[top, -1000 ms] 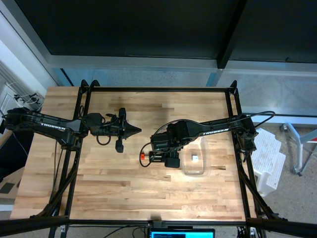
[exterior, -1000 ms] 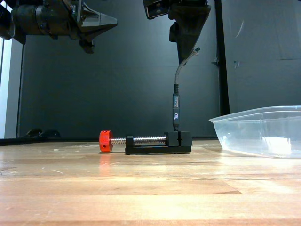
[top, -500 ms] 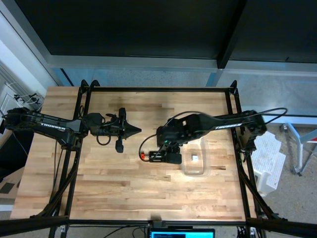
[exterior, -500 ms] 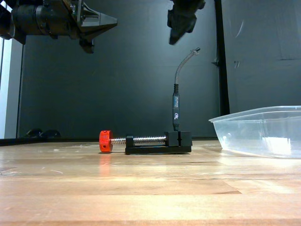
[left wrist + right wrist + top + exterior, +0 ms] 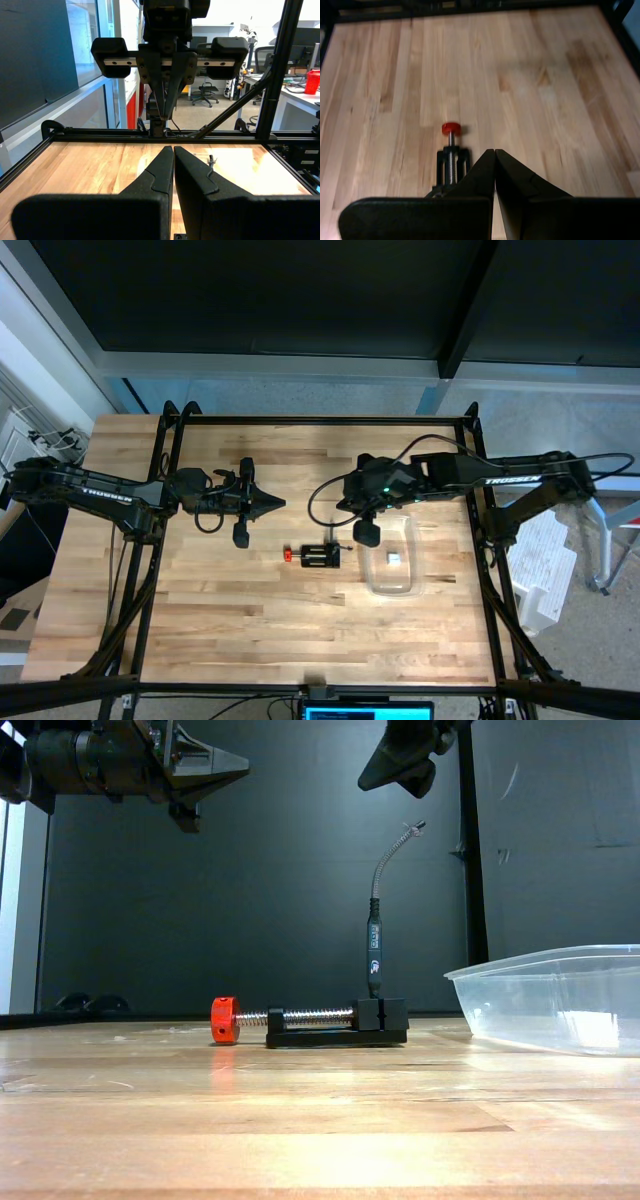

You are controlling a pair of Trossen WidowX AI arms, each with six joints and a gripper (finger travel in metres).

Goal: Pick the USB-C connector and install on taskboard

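Note:
The taskboard (image 5: 322, 557) is a small black block with a red-orange knob (image 5: 224, 1019), lying mid-table; it also shows in the right wrist view (image 5: 451, 161). The USB-C connector (image 5: 373, 952) stands upright in the block's right end, its braided cable curving up free. My right gripper (image 5: 366, 784) hangs above and just behind it, shut and holding nothing; in the high view my right gripper (image 5: 341, 505) is beyond the block, and its tips (image 5: 494, 152) meet. My left gripper (image 5: 281, 503) hovers shut at the left, clear of the block, fingers closed together (image 5: 173, 149).
A clear plastic tray (image 5: 404, 582) lies right of the block with a small white square piece (image 5: 394, 558) in it; the tray's wall (image 5: 560, 995) shows low at the right. A black frame (image 5: 320, 421) borders the table.
My right gripper has let go of the connector's cable, risen, and drawn back to the right and away. The connector stays upright in the block. The left arm has not moved.

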